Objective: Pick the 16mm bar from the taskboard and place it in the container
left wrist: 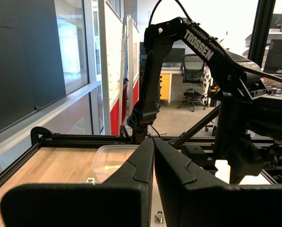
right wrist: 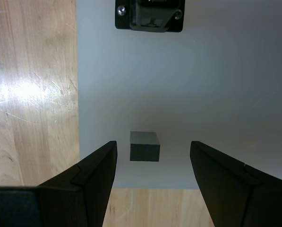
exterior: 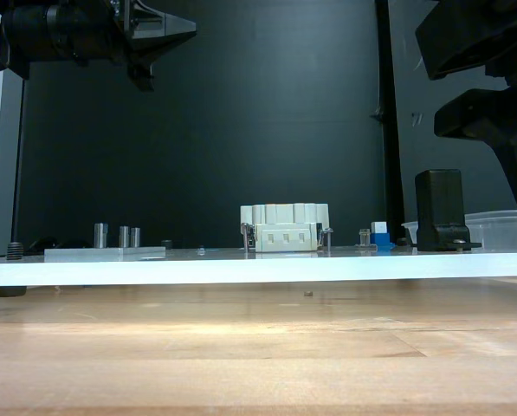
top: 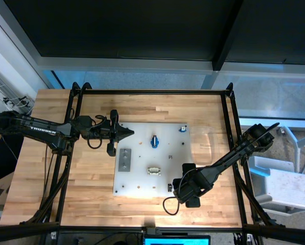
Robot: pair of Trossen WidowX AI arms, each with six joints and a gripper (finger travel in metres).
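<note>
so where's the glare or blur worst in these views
Right wrist view: glare patch on the tabletop beside the taskboard, below the open right tool over its near edge. Left wrist view: background blown out white behind the shut left tool, held high over the board's far-left corner. Low view: near tabletop blurred, with a bright streak.

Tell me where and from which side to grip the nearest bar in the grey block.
Take the bar by its exposed top, from straight above, fingers on opposite round sides: it stands upright, its base sunk in the grey block, other bars close beside it. The left gripper, shut, hovers over the taskboard's far left edge; the right gripper, open, over its near right corner.
</note>
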